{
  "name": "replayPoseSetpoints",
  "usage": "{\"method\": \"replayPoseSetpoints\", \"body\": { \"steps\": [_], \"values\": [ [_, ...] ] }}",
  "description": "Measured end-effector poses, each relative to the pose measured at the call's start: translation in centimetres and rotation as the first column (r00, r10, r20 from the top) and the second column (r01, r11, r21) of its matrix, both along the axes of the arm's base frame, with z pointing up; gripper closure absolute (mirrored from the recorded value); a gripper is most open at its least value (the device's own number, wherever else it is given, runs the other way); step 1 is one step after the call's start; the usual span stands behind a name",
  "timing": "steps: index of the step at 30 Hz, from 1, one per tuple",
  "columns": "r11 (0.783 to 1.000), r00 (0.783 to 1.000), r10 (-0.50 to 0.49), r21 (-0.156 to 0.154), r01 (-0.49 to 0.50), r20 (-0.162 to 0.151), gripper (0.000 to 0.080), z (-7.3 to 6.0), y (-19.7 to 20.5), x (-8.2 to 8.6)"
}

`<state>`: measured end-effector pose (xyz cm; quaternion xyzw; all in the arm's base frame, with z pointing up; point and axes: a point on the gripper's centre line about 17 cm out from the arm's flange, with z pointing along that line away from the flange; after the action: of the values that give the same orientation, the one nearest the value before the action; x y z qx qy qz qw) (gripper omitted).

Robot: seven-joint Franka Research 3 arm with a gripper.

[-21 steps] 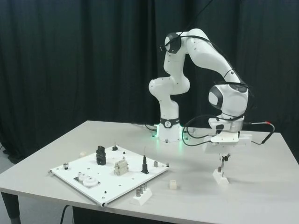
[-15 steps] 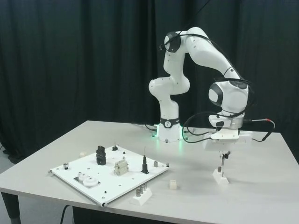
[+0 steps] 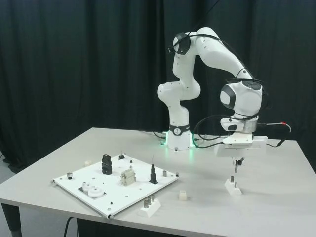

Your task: Insert square peg 2.

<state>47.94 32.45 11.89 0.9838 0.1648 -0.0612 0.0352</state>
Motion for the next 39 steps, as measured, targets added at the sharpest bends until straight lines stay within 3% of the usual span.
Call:
{"method": "replayPoseSetpoints", "body": {
  "steps": [26,39],
  "values": [
    [1.000,1.000,-0.019,-0.016,0.019,0.020,0.0732,0.3,-1.0,1.0],
    [0.990,0.988,-0.137,-0.036,0.139,0.064,0.0732,1.6,-3.5,3.0]
  ]
}}
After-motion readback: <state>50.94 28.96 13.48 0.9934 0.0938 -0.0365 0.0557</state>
